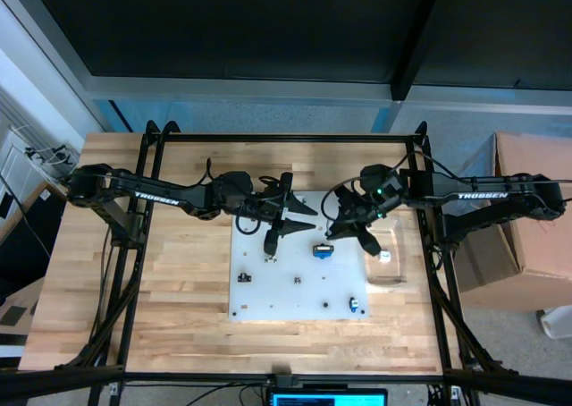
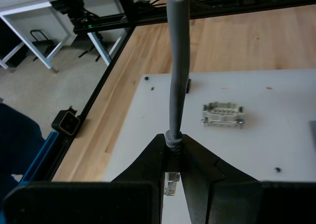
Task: Pick the RJ45 connector and install on the taskboard
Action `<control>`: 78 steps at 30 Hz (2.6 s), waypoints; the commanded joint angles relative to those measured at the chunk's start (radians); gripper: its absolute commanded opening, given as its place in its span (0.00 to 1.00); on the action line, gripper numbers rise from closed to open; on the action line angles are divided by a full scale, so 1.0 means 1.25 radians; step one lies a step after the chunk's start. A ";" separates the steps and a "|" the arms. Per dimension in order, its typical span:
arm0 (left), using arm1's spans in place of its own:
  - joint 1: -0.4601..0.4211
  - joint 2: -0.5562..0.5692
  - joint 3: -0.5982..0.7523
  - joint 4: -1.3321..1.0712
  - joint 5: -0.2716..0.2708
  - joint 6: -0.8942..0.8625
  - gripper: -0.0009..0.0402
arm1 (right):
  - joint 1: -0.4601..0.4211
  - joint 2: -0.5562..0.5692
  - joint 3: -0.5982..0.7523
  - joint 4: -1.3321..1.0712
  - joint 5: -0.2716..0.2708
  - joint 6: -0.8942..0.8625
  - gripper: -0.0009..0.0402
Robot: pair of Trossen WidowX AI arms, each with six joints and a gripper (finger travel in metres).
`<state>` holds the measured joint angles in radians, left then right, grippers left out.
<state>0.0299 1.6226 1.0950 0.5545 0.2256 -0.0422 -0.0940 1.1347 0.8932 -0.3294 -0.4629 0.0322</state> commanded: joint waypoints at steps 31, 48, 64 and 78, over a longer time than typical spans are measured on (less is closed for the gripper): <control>0.052 -0.001 0.009 -0.039 0.104 0.005 0.12 | -0.049 0.154 0.140 -0.056 -0.049 -0.144 0.02; 0.055 -0.001 0.009 -0.039 0.121 0.005 0.02 | -0.049 0.154 0.140 -0.056 -0.040 -0.115 0.13; 0.055 -0.001 0.009 -0.039 0.046 -0.056 0.02 | -0.049 0.134 0.259 -0.233 0.051 -0.087 0.48; 0.053 -0.001 0.009 -0.045 -0.242 -0.391 0.02 | -0.041 0.081 0.284 -0.405 0.304 -0.029 0.48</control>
<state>0.0959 1.6211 1.1061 0.4995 -0.0444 -0.4927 -0.1467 1.2457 1.2510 -0.8280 -0.1368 -0.0200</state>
